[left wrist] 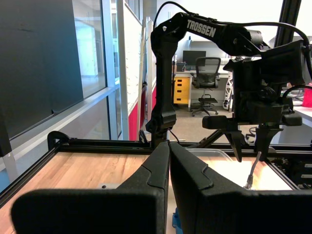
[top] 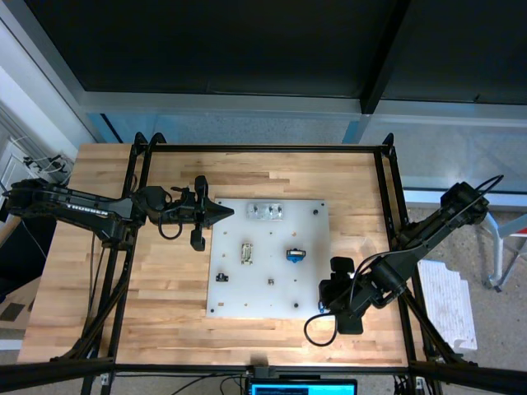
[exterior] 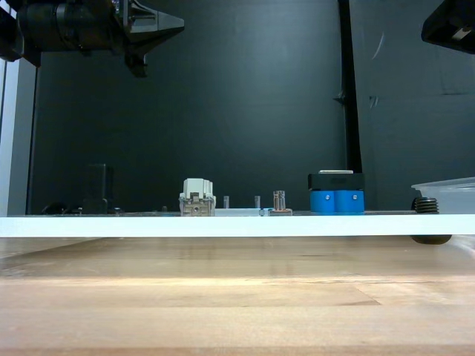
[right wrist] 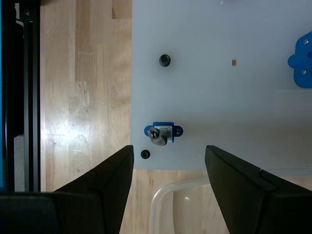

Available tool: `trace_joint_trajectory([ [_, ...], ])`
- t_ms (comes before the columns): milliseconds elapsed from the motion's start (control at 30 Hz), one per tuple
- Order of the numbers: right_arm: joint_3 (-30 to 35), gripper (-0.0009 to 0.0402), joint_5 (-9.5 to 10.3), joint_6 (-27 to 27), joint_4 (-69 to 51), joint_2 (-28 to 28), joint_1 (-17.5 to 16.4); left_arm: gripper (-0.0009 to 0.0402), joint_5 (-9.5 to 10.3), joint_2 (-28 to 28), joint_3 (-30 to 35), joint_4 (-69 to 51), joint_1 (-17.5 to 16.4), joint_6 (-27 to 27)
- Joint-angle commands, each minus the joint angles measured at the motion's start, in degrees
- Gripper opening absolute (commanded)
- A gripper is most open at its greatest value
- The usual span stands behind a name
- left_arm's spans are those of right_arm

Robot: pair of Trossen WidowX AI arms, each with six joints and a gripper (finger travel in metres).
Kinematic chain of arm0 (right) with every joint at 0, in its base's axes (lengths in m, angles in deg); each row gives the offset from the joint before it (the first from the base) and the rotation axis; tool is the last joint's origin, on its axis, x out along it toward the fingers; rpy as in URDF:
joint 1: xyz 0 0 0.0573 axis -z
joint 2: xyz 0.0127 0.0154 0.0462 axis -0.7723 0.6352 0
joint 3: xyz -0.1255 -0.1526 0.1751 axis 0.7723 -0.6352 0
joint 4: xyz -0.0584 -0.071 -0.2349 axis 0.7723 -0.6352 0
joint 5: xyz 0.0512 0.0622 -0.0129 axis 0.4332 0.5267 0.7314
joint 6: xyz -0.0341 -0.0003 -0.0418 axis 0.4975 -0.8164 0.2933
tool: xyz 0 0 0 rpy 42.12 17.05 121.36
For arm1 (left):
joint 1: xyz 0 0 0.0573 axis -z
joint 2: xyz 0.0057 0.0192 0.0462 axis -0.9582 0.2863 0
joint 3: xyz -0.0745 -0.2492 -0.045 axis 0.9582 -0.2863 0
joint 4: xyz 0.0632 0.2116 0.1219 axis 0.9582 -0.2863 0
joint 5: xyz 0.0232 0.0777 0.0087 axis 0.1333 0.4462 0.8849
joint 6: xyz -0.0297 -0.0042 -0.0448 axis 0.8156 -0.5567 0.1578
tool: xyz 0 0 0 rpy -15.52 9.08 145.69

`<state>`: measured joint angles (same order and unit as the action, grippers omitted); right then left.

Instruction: Pick the RJ45 connector and install on taskboard

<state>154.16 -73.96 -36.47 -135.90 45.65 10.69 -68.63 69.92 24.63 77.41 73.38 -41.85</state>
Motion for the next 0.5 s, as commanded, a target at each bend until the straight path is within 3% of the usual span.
trace_joint_trajectory([
  [33,0.09,0.0203,0.02,0.00,-0.04,-0.17,-0.02,0.0000,-0.02,0.00,0.02,0.00,0.00,0.00],
  [500,0.07,0.0203,0.07,1.88,-5.44,-2.78,1.18,0.0000,-0.02,0.00,0.02,0.00,0.00,-0.02],
])
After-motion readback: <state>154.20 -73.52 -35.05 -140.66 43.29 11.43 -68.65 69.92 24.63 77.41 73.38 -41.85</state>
